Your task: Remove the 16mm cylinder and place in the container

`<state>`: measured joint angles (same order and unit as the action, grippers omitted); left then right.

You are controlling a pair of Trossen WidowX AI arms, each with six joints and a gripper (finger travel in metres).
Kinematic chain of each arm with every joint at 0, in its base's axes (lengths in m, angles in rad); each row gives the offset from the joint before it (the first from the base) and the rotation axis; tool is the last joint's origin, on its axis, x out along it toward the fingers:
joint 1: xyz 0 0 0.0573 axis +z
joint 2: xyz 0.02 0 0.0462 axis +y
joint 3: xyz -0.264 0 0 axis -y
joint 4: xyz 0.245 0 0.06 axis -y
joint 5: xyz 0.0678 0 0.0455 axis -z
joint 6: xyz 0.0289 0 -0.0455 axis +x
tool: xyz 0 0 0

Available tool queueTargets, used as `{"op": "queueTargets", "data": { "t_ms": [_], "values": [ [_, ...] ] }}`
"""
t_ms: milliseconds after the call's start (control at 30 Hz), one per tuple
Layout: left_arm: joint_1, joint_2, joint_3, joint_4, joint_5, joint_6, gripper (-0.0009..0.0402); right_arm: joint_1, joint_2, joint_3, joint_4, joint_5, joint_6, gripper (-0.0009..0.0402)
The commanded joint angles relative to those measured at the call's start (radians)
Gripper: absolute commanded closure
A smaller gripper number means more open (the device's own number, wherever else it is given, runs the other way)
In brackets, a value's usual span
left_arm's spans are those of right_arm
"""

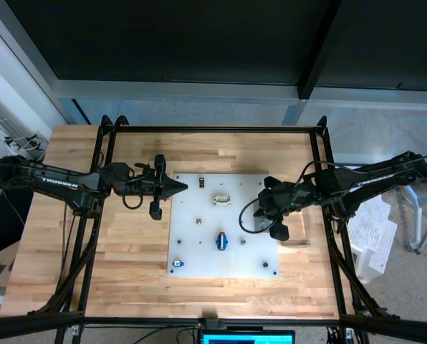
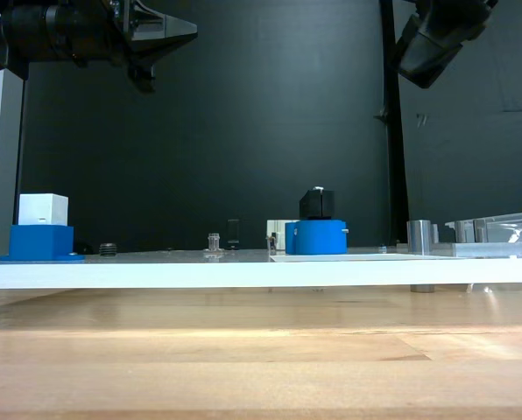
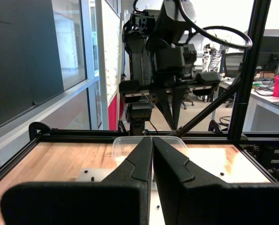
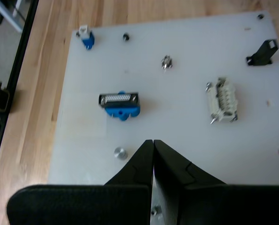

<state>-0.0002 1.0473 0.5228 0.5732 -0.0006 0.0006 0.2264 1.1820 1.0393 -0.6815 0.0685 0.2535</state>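
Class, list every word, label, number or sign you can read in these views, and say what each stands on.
"TROSSEN": white letters on the left arm, whose left gripper hangs shut above the white board's left edge.
Right arm: any lettering too blurred to read; the right gripper hovers shut above the board's right part.
Screen at the table's near edge: too small to read.
Parts on the board: no readable labels.

The left arm reaches inward from its side, forearm nearly level, held high above the bench [image 1: 120,279]. The left gripper [image 1: 184,185] points horizontally toward the other arm, its fingers [image 3: 138,161] pressed together with nothing between them. The right arm stretches inward and bends down at the wrist. The right gripper [image 4: 153,142] hangs raised, tilted downward, with its fingers [image 4: 174,171] likewise closed and empty.
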Motion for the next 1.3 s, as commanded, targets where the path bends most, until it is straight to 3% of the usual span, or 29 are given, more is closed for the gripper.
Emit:
{"op": "queueTargets", "data": {
  "t_ms": [33, 267, 633, 1000, 1300],
  "values": [
    [0.000, 0.000, 0.000, 0.000, 0.000, 0.000, 0.0393, 0.011, 0.023, -0.001, -0.021, -0.001, 0.004, 0.0393],
    [0.000, 0.000, 0.000, 0.000, 0.000, 0.000, 0.0393, 0.021, 0.100, -0.001, -0.052, -0.012, 0.027, 0.0368],
    [0.000, 0.000, 0.000, 0.000, 0.000, 0.000, 0.0393, 0.037, 0.223, 0.002, -0.073, -0.012, 0.040, 0.0288],
    [0.000, 0.000, 0.000, 0.000, 0.000, 0.000, 0.0393, 0.054, 0.382, 0.137, -0.219, -0.008, 0.049, 0.0204],
    [0.000, 0.000, 0.000, 0.000, 0.000, 0.000, 0.0393, 0.060, 0.473, 0.174, -0.225, -0.010, 0.053, 0.0167]
  ]
}}
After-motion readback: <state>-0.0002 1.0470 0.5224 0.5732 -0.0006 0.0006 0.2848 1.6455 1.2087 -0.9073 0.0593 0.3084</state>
